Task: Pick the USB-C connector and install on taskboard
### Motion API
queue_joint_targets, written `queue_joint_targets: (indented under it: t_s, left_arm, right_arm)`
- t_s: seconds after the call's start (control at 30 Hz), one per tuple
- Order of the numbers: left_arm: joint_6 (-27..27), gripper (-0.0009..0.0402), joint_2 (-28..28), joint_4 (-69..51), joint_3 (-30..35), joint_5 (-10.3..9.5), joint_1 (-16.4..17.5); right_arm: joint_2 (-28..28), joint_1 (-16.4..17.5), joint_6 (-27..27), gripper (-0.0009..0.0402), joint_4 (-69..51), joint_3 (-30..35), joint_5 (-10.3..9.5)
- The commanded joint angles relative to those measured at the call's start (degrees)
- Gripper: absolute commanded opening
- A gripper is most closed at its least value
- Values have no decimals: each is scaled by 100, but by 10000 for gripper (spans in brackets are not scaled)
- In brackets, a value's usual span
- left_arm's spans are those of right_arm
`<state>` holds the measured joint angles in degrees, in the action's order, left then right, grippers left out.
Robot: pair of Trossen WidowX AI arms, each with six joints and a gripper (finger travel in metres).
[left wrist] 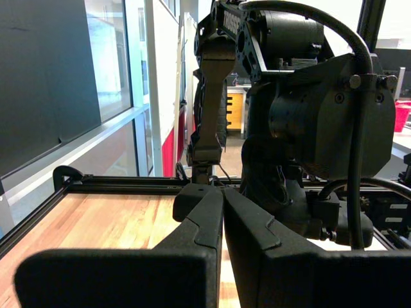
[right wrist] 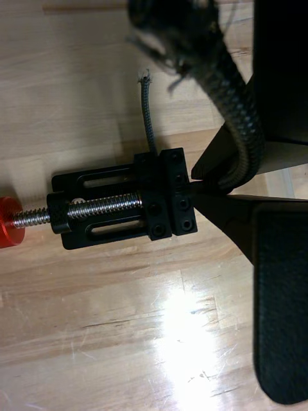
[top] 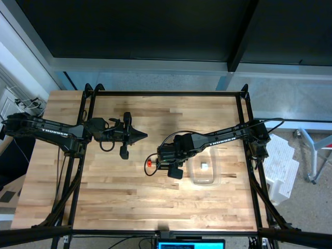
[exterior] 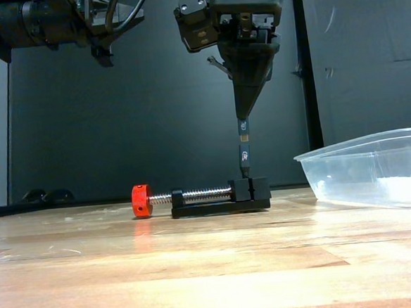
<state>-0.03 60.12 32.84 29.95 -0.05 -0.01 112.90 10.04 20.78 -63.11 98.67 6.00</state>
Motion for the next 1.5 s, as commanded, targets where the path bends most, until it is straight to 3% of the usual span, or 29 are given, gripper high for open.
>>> queue_joint_targets:
  t_s: [0.03,1.5]
  left_arm:
    - [0,0,0,0,0,2,0]
    - [0,0,0,0,0,2,0]
  right_arm:
    - [4,2,-2,0,15,-2,2]
    - [9,-4,-225,0,52,-31,44]
